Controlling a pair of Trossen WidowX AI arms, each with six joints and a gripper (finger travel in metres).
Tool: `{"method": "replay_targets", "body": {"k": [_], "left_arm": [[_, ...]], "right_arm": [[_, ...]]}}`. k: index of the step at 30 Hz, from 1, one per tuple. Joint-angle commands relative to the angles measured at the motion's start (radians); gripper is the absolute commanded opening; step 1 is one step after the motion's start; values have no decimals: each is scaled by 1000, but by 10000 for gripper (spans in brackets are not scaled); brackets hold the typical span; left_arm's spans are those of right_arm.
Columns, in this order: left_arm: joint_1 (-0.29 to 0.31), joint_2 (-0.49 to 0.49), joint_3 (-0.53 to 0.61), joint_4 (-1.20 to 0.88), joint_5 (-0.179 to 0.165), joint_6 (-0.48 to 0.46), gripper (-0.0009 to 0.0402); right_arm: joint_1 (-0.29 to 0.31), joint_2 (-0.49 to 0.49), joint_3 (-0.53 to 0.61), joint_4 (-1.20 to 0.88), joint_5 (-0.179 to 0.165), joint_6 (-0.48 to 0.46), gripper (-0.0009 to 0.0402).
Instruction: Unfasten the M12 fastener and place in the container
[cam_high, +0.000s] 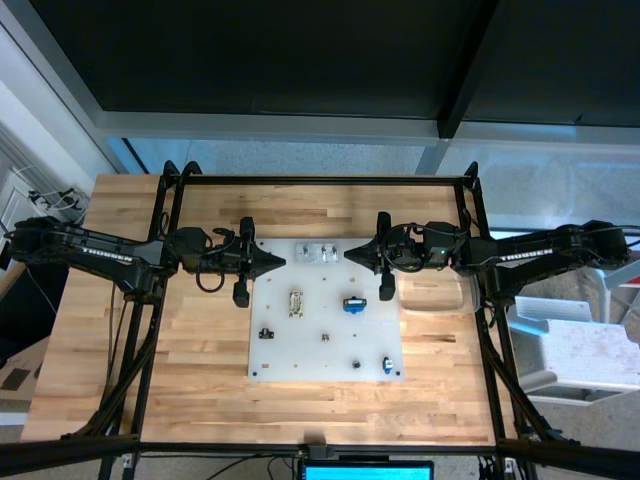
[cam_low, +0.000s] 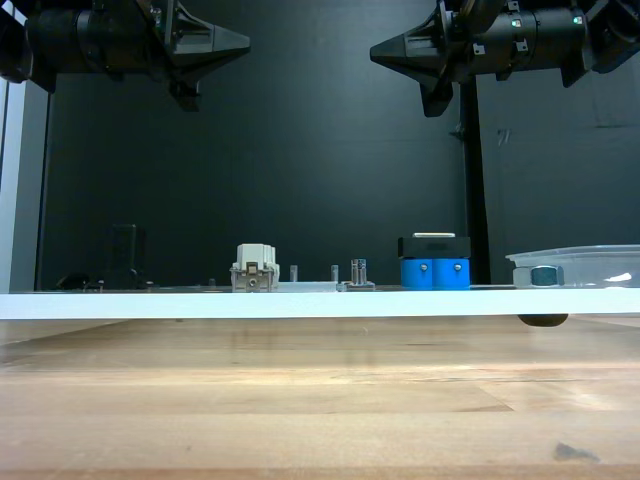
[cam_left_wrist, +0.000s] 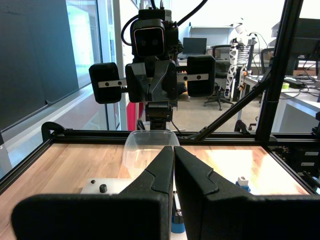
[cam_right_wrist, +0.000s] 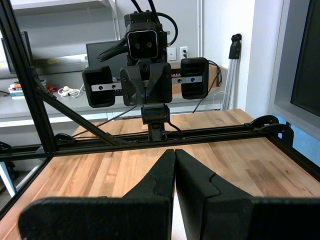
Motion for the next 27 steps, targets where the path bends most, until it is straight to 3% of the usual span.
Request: {"method": "replay_targets", "body": {"k": [1, 14, 17, 23, 27], "left_arm": [[0, 0, 0, 0, 0, 0, 0], [0, 0, 0, 0, 0, 0, 0], [0, 0, 0, 0, 0, 0, 0], [0, 0, 0, 0, 0, 0, 0], [0, 0, 0, 0, 0, 0, 0]], "right_arm": [[1, 0, 0, -15, 0, 0, 0], [0, 0, 0, -15, 2, -1, 0], [1, -2, 9, -31, 6, 68, 0], [37, 17, 150, -376, 16, 101, 0], [72, 49, 266, -597, 59, 129, 0]]}}
